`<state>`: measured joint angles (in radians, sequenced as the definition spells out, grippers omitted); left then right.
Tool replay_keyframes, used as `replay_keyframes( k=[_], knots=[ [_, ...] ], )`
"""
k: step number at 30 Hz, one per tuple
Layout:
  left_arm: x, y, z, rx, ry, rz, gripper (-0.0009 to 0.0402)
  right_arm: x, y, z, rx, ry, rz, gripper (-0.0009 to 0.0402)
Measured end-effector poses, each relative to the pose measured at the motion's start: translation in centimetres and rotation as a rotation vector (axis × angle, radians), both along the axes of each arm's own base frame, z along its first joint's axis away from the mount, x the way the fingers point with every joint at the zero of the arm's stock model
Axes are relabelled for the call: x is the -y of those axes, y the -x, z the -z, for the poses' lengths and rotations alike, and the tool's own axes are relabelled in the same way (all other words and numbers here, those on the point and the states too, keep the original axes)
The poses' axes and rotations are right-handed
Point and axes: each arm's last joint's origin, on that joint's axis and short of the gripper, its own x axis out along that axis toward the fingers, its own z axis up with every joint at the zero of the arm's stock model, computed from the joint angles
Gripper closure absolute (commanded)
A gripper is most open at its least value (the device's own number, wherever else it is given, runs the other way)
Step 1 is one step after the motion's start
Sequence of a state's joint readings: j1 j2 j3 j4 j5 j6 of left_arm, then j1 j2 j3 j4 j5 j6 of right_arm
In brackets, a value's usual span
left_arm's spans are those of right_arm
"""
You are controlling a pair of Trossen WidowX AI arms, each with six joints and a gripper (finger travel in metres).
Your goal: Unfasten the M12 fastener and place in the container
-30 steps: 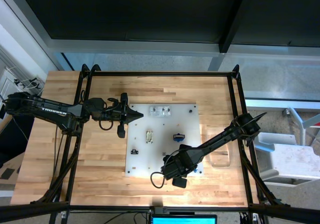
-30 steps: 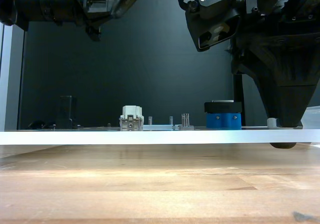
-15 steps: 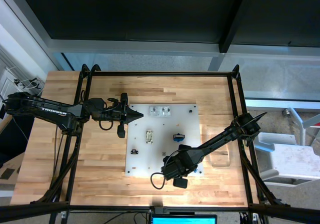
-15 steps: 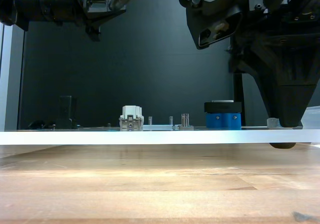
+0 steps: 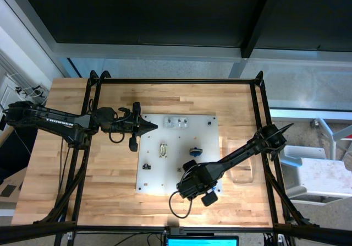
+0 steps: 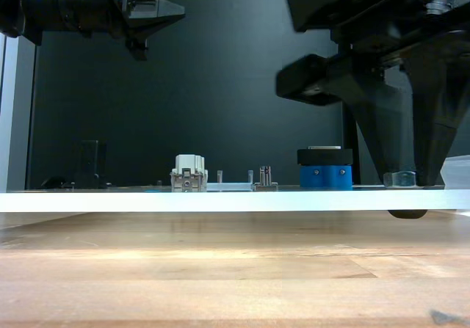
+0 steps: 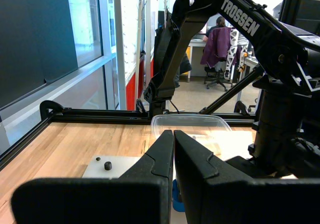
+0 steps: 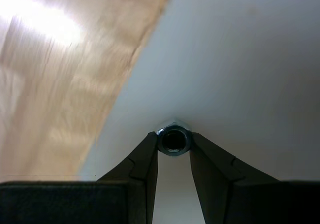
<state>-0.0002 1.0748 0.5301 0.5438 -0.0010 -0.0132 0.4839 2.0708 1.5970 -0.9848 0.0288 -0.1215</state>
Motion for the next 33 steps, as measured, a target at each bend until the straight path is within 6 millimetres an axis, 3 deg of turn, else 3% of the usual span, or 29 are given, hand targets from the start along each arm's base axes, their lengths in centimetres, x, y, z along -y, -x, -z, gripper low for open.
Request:
replay_keyframes(
  k=[13,21,33],
  knots=[
    [0.00,0.00,0.00,0.000,0.000,0.000,0.0393,0.11,0.15,-0.01,-0.002,0.078,-0.620,0.0358],
    [0.00,0.00,0.00,0.000,0.000,0.000,0.0393,0.13,0.19,-0.01,-0.006,0.081,-0.650,0.0312],
    [0.00,0.00,0.01,0.000,0.000,0.000,0.0393,-0.06,0.21,-0.26,-0.004,0.072,-0.650,0.0171]
  ],
)
